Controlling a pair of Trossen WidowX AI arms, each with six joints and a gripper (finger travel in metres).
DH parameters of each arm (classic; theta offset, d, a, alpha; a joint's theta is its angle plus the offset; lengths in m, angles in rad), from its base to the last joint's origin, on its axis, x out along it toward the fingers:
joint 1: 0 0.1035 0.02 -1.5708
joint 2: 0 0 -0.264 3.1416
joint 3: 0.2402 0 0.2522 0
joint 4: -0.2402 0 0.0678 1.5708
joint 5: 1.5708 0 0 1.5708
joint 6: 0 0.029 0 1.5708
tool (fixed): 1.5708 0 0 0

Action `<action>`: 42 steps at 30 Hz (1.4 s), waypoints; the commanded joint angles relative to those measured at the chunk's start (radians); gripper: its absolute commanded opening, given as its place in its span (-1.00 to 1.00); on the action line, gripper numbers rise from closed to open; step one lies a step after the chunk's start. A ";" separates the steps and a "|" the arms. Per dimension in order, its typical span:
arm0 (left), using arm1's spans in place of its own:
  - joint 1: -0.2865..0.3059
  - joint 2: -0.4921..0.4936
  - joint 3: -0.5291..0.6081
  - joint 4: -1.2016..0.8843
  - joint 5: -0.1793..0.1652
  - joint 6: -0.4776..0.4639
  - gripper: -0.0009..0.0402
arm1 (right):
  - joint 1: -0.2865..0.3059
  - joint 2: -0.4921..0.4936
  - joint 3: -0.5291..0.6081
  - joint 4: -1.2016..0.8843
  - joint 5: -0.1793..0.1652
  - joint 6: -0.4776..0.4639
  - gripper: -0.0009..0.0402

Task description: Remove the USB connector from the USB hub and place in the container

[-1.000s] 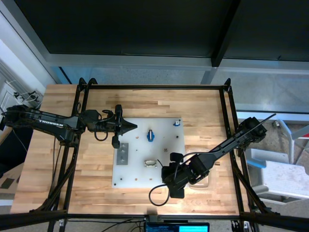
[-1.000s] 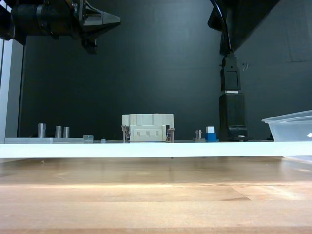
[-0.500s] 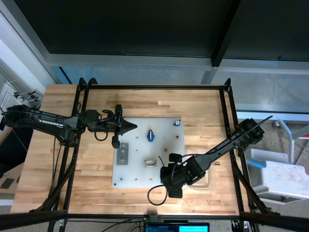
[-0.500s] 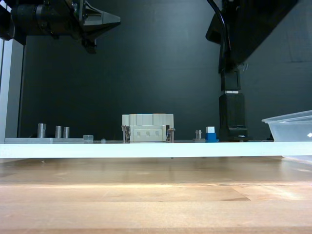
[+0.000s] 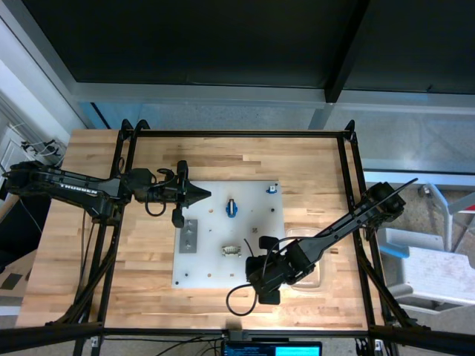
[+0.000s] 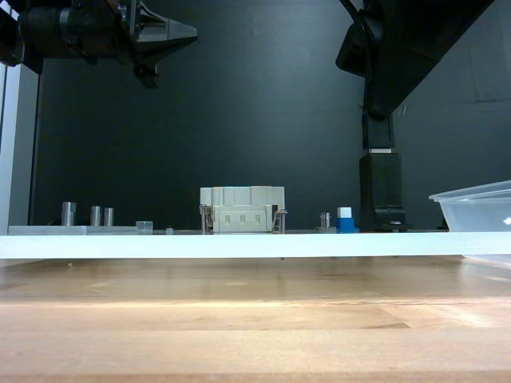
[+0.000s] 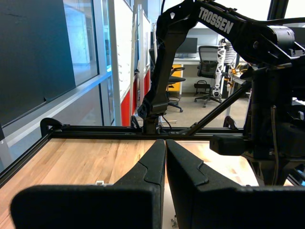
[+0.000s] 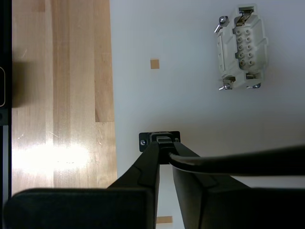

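- The right hand [image 8: 163, 147] is clamped on the plug of the USB connector [image 8: 228, 162], which sits in the USB hub [image 6: 379, 191] directly beneath it.
- The connector looks light, with a stiff plug and a limp cable. Best to hold the plug body and pull straight off.
- The container [image 6: 473, 209] stands just beside the hand, apart from the hub, and its rim will need clearing.
- The left hand [image 7: 165, 145], fingers together, hangs well away across the white board [image 8: 190, 95].

the right pincer [image 8: 163, 144] clasps the usb connector [image 8: 164, 139], plugged in the hub [image 8: 143, 141] on the board [image 8: 190, 100]; the tray [image 6: 476, 209] lies just right of it. the left pincer [image 7: 165, 142] hangs closed, well away leftward.
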 commanded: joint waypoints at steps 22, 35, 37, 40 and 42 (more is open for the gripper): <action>0.000 0.000 0.000 0.000 0.000 0.000 -0.95 | -0.021 0.018 0.030 -0.022 -0.031 -0.104 -0.96; 0.000 0.000 0.000 0.000 0.000 0.000 -0.95 | -0.033 0.082 0.136 -0.135 -0.032 -0.142 -0.96; 0.000 0.000 0.000 0.000 0.000 0.000 -0.95 | -0.032 0.080 0.132 -0.135 -0.024 -0.139 -0.96; 0.000 0.000 0.000 0.000 0.000 0.000 -0.95 | -0.030 0.065 0.111 -0.127 -0.022 -0.122 -0.96; 0.000 0.000 0.000 0.000 0.000 0.000 -0.95 | -0.027 0.048 0.085 -0.106 -0.019 -0.106 -0.96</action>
